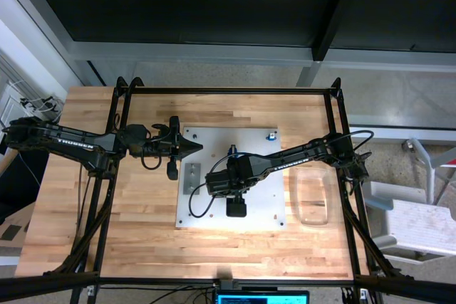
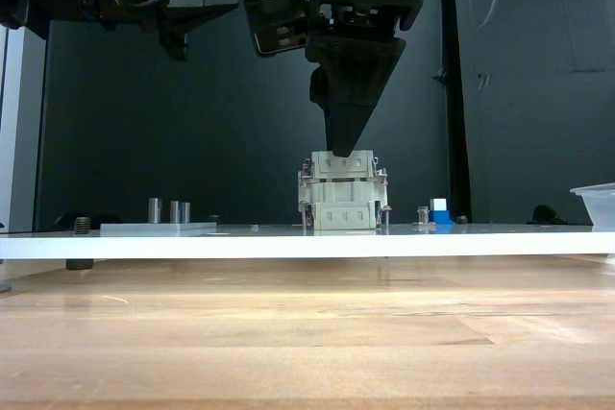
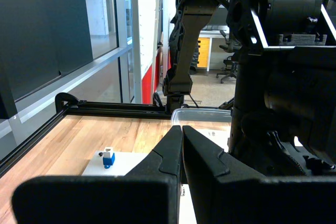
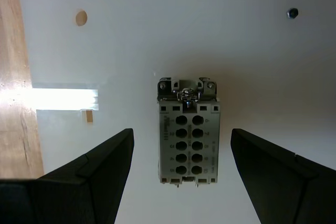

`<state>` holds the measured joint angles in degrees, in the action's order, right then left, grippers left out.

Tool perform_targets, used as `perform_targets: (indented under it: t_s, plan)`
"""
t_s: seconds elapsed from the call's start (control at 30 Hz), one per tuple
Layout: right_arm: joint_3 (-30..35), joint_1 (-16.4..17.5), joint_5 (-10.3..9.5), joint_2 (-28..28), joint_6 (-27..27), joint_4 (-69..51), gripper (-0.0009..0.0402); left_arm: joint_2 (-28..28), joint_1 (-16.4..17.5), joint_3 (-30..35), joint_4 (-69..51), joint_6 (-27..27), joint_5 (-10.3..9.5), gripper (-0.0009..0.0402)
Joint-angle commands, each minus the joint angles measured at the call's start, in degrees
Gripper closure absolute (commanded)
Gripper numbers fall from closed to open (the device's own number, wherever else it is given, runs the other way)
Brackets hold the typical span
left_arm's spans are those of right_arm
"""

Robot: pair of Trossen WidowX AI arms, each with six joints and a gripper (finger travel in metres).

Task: Remove the HAN10-E connector and place it in the container

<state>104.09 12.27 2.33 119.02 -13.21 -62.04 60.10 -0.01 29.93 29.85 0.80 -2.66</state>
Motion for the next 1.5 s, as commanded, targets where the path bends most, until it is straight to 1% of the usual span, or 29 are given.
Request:
perform_targets:
  t_s: [0.03,0.13,0.37,0.77,0.97,1.3,1.5]
  plan:
    - [0.07,-0.15,-0.68,1.14,0.2,0.55,0.0134,0.0,0.0,0.02,0.04,0.0,0.02,0.0393]
    - [0.07,-0.26,-0.66,2.25,0.24,1.4,0.0134,0.0,0.0,0.02,0.0,0.0,0.02,0.0393]
    - [0.04,-0.57,-0.63,2.27,0.2,1.53,0.0138,0.0,0.02,0.02,0.0,0.0,0.02,0.0393]
    - [0.02,-0.59,-0.68,2.32,0.26,0.98,0.0189,0.0,0.0,0.02,0.02,0.0,0.02,0.0393]
    - [0.02,-0.59,-0.68,2.27,0.61,1.01,0.0236,0.0,0.02,0.02,0.02,0.0,0.02,0.0393]
    - [0.02,-0.63,-0.92,2.14,0.63,1.07,0.0343,0.0,0.02,0.02,0.0,0.0,0.02,0.0393]
    - [0.02,-0.61,-0.9,1.4,0.85,1.09,0.0383,0.0,0.02,0.02,0.02,0.0,0.02,0.0393]
